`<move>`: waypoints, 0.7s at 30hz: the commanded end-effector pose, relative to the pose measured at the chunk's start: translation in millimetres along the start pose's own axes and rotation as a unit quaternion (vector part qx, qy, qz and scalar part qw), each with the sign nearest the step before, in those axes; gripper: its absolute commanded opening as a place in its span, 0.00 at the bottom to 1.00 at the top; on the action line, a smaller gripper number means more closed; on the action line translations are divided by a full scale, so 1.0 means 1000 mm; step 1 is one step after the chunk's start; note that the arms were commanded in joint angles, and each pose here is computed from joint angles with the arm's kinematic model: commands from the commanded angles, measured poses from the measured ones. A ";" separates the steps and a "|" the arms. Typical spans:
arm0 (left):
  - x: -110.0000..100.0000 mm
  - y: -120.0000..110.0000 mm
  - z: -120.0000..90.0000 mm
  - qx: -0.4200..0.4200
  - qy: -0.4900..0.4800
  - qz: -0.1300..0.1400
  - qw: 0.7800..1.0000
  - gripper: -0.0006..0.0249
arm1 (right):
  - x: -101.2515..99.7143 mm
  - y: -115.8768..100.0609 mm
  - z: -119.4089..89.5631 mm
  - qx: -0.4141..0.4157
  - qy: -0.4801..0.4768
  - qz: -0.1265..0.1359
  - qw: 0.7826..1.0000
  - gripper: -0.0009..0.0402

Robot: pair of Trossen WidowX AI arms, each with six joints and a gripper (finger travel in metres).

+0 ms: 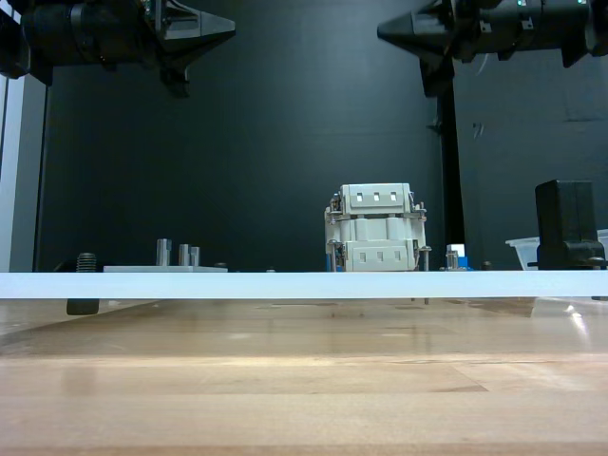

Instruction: Remove the HAN10E connector from the taskboard and place in the container

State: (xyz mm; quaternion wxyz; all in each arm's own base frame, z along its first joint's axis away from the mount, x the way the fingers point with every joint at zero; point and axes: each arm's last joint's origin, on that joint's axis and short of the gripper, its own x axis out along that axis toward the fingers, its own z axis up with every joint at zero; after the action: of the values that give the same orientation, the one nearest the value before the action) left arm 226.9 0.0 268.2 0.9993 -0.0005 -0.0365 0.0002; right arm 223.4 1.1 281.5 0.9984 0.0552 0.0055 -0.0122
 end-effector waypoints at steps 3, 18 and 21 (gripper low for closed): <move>0.000 0.000 0.000 0.000 0.000 0.000 1.000 0.02 | 0.005 0.005 0.001 0.000 0.095 -0.001 0.995 0.02; 0.000 0.000 0.000 0.000 0.000 0.000 1.000 0.03 | 0.051 0.058 0.021 -0.026 0.384 0.004 0.923 0.02; 0.000 0.000 0.000 0.000 0.000 0.000 1.000 0.02 | 0.064 0.067 0.022 -0.033 0.422 0.004 0.906 0.02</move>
State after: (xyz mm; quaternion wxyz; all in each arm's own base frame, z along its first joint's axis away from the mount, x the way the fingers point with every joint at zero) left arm 226.9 0.0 268.2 0.9993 -0.0005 -0.0363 0.0000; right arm 284.2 60.4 308.5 0.9101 0.0267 0.4132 0.0152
